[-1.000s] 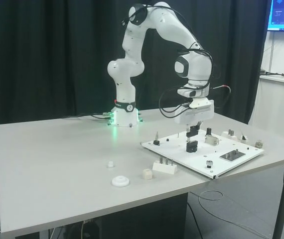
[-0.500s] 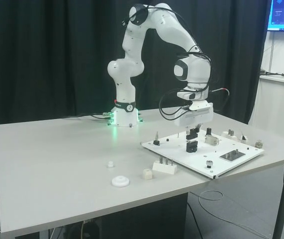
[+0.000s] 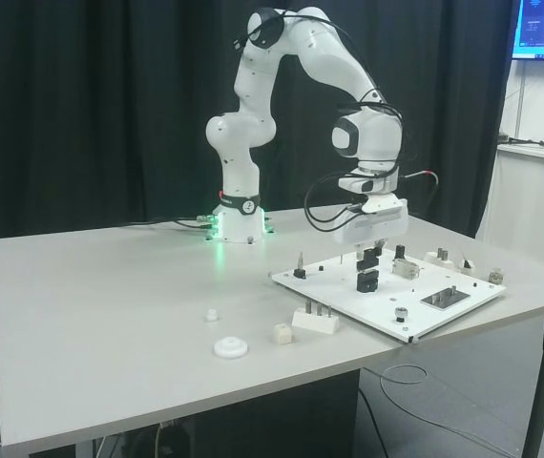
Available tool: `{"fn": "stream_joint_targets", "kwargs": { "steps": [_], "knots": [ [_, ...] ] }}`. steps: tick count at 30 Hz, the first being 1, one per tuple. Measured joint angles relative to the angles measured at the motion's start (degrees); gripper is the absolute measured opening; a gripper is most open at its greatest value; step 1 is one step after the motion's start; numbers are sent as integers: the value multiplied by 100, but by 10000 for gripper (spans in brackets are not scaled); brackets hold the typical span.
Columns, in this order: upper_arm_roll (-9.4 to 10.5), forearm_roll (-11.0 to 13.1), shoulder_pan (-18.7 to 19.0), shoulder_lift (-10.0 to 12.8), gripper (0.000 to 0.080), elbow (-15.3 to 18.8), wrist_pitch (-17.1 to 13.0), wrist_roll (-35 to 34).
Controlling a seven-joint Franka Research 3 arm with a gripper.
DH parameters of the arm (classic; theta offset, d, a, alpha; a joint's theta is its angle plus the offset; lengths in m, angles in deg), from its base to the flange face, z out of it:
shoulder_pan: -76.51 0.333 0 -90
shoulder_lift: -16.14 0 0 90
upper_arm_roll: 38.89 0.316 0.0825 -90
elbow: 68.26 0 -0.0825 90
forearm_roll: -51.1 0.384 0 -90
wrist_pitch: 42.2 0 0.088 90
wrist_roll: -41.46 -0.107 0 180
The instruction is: Insert D-SUB.
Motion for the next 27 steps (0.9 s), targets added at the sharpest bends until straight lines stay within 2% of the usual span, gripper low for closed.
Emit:
{"fn": "stream_joint_targets", "kwargs": {
  "steps": [11,27],
  "knots": [
    [25,-27,0,0,383,9,-59,1],
    [41,-277,0,8,383,38,-235,9]
  ]
}}
